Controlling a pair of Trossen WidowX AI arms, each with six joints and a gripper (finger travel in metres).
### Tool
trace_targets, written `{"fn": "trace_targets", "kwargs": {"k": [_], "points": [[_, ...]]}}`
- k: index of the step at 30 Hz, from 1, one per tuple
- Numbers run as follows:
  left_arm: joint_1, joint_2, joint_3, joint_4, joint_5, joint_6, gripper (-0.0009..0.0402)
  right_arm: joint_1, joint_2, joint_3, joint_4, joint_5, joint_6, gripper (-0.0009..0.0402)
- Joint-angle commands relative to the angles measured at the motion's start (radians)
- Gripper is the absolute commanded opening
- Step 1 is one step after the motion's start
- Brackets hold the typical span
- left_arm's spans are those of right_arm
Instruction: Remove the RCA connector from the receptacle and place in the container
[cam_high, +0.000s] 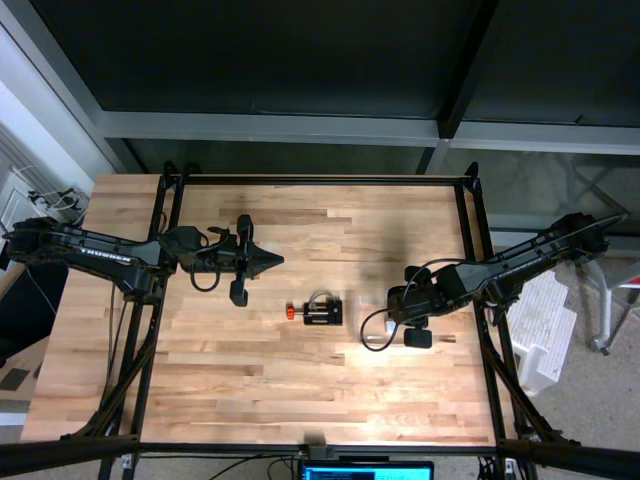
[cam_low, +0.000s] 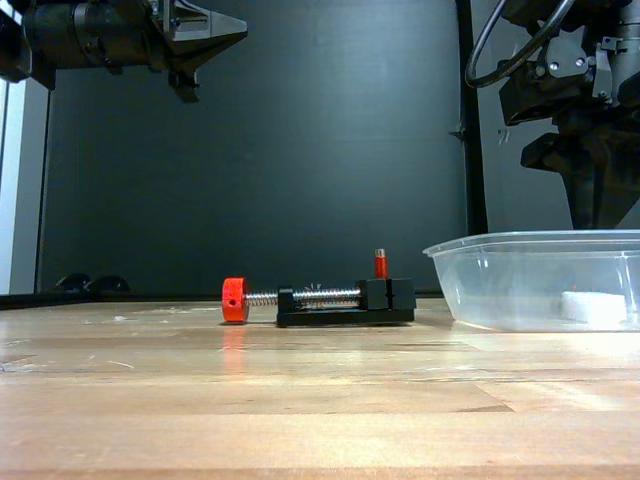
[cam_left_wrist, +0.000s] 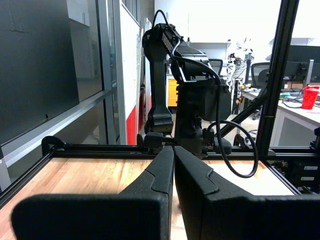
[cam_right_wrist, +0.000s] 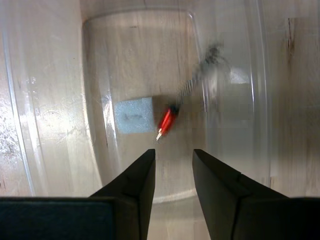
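From the high view, the left tool hangs above the table, well apart from the receptacle. The right tool points down, near the receptacle's right side.

From the low view, the receptacle sits on the table with its knob pointing left. A short red stub rises from its block, and we cannot tell what it is. The container stands just beside the receptacle, with a white square piece inside it and the right tool above its rim.

From the left wrist view, the left tool's fingers press together on nothing.

From the right wrist view, the right tool's jaws stand apart and empty over the container. The RCA connector is inside the tray, its red sleeve just beside the white piece and its silvery tail blurred. It lies just beyond the fingertips and clear of them.

We judge the plug to be very light, stiff and smooth, so it could easily slip. The red sleeve, pinched across its width, looks like the surest place to take hold
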Motion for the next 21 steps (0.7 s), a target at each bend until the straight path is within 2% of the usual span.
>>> {"fn": "trace_targets", "kwargs": {"k": [1,12,15,21], "points": [[0.0,0.0,0.0,0.0,0.0,0.0,0.0,0.0,0.001,0.0,0.001,0.001,0.0,0.0117],[0.0,0.0,0.0,0.0,0.0,0.0,0.0,-0.008,-0.018,0.028,0.002,0.0,-0.028,0.0115],[0.0,0.0,0.0,0.0,0.0,0.0,0.0,-0.036,-0.035,0.056,0.002,0.0,-0.054,0.0105],[0.0,0.0,0.0,0.0,0.0,0.0,0.0,-0.141,-0.087,0.123,0.036,0.0,-0.154,0.007]]}}
